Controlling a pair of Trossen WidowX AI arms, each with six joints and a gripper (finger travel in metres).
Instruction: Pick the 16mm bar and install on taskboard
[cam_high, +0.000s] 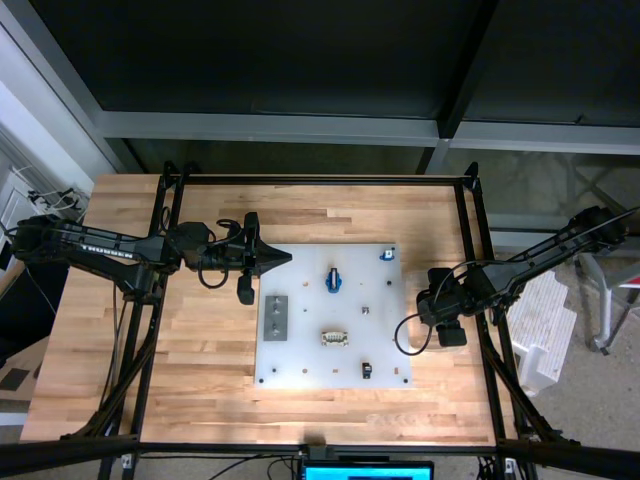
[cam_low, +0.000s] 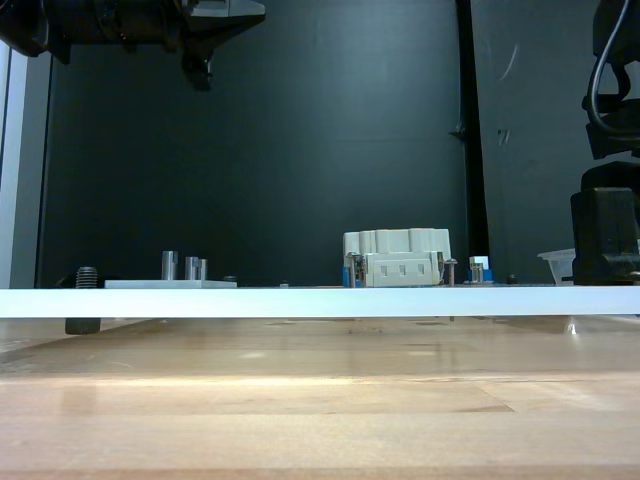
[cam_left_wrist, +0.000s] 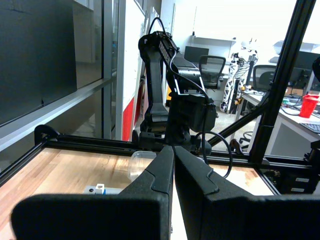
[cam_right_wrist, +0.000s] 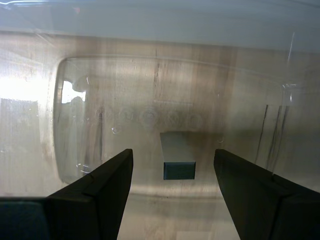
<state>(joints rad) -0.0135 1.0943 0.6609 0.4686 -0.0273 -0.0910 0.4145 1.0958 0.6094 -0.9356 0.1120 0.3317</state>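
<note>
the fingers (cam_right_wrist: 105, 195) of the right gripper (cam_right_wrist: 173, 151) stand wide and empty, one on each side above the 16mm bar (cam_right_wrist: 177, 156). the bar lies free on the floor of a clear tray (cam_right_wrist: 100, 75) on the counter (cam_high: 200, 340), just beside the right edge of the taskboard (cam_high: 300, 345). it looks like a small metal block, so probably stiff, smooth and heavy for its size. it may slip, so i would take it on its two long flat sides. the left gripper (cam_left_wrist: 173, 150) has its fingers pressed together, holding nothing, high over the far left corner of the taskboard.
</note>
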